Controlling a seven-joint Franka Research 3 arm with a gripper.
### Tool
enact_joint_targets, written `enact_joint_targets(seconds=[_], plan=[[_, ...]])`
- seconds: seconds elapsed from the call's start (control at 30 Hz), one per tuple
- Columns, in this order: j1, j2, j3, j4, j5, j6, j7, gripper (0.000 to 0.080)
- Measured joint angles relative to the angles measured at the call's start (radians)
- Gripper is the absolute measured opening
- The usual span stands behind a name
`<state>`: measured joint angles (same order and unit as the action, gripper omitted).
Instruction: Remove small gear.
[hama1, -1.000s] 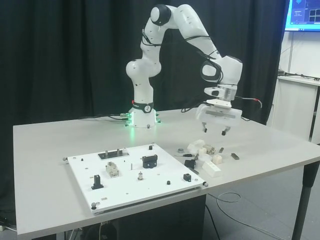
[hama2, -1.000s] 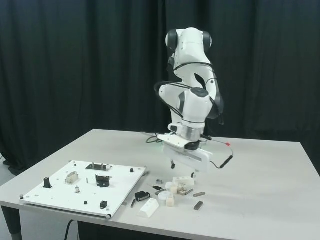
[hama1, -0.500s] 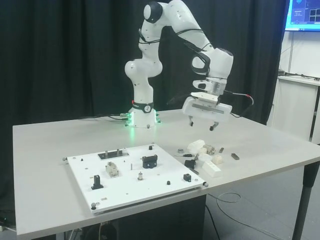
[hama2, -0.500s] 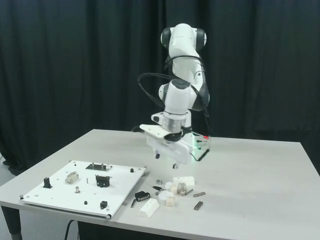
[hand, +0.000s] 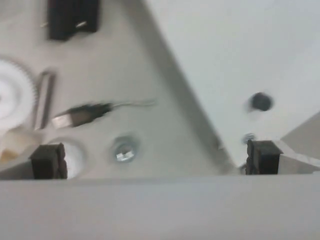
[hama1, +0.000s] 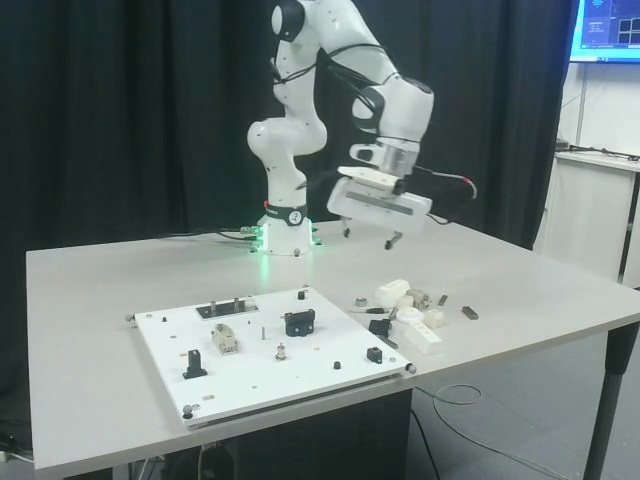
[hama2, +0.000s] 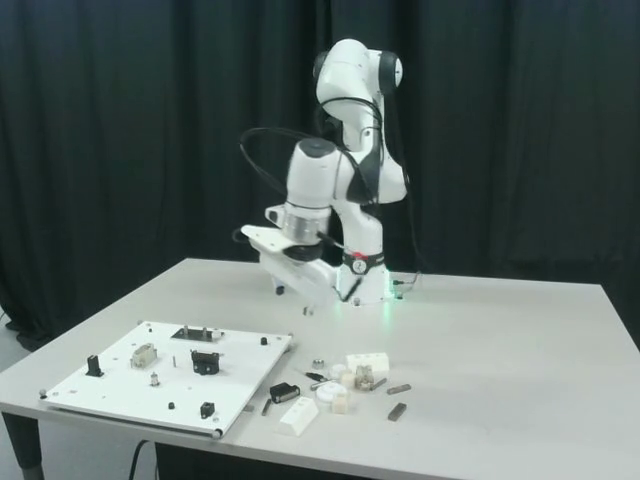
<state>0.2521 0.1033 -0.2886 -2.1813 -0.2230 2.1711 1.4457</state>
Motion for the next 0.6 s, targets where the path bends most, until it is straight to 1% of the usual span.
enact_joint_targets(seconds=[0.23, 0.43, 0.6], plan=[[-0.079, -0.047, -0.005, -0.03, -0.04, 0.01, -0.005, 0.08], [-0.148, -0.074, -0.012, -0.057, -0.046, 0.057, -0.037, 0.08], [-0.198, -0.085, -0.024, -0.08, -0.046, 0.108, -0.074, 0.08]])
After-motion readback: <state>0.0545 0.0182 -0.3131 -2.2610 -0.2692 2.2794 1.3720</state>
